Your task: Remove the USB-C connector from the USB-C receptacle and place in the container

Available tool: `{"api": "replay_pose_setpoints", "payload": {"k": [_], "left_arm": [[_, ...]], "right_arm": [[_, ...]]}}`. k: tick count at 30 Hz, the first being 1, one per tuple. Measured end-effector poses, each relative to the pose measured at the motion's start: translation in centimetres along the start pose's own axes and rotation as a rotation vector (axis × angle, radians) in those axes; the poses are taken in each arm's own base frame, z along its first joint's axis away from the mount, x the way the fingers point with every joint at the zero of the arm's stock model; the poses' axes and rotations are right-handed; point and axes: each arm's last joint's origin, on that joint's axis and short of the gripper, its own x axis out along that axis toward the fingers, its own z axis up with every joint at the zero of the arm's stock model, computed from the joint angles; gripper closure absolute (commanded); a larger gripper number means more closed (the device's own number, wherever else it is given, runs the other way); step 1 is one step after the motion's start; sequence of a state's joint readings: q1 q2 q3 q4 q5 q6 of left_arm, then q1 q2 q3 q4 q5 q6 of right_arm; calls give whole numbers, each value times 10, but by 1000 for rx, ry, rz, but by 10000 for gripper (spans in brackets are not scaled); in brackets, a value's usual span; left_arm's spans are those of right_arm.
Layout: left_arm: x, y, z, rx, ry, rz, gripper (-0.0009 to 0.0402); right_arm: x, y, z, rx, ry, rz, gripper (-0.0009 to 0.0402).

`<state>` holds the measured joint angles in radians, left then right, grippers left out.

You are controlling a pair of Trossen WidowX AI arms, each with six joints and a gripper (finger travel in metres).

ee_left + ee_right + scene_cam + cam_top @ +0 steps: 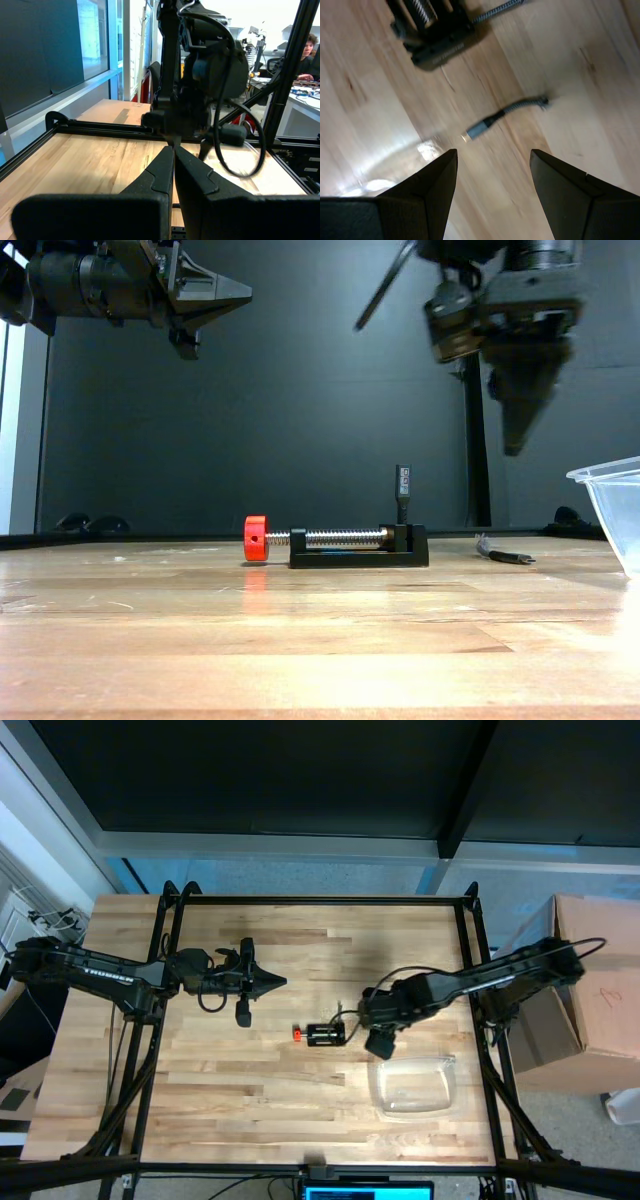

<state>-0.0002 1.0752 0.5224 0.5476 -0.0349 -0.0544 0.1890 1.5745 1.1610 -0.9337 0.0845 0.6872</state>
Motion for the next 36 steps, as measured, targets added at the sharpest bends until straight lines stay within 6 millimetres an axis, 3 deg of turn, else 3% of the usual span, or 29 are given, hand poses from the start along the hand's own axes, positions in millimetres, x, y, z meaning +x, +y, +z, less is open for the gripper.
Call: {"api": "replay_pose_setpoints", "payload": {"k": [4, 13, 23, 36], "left_arm": [[0, 0, 0, 0, 0, 0, 393], [0, 0, 0, 0, 0, 0, 393], [0, 0, 0, 0, 0, 0, 393], [0, 0, 0, 0, -1, 0, 393]], "right_arm": [[12, 0, 17, 102, 28, -34, 192], [37, -16, 33, 317, 91, -96, 192], [63, -21, 38, 462, 136, -151, 192], [81, -25, 36, 496, 135, -144, 195]]}}
